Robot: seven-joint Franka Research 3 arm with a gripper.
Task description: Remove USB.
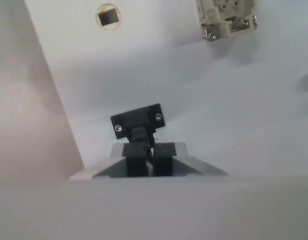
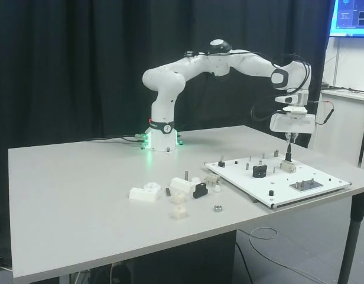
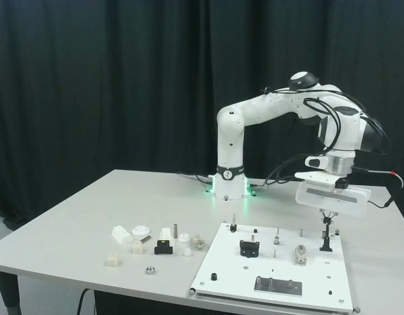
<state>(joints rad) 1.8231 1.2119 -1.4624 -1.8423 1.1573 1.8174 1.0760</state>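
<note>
The gripper (image 1: 144,162) stands over the white board (image 2: 324,190), at the board's corner farthest from the arm's base (image 2: 158,137), and its black fingers (image 1: 135,159) are closed on the USB plug (image 1: 142,136), a small black upright piece that sits in a black socket block (image 1: 138,120) screwed to the board. In both room views the plug (image 3: 326,237) stands straight up under the wrist, and the wrist view shows it still at the socket. Near the socket block on the board lies a grey multi-pin connector (image 1: 226,17) and a rectangular cut-out (image 1: 108,15). The risk from here, as I judge it, is a pull that is not in line with the socket: a tilted lift could jam the plug, drag the board with it, or let the plug slip from the narrow pads
</note>
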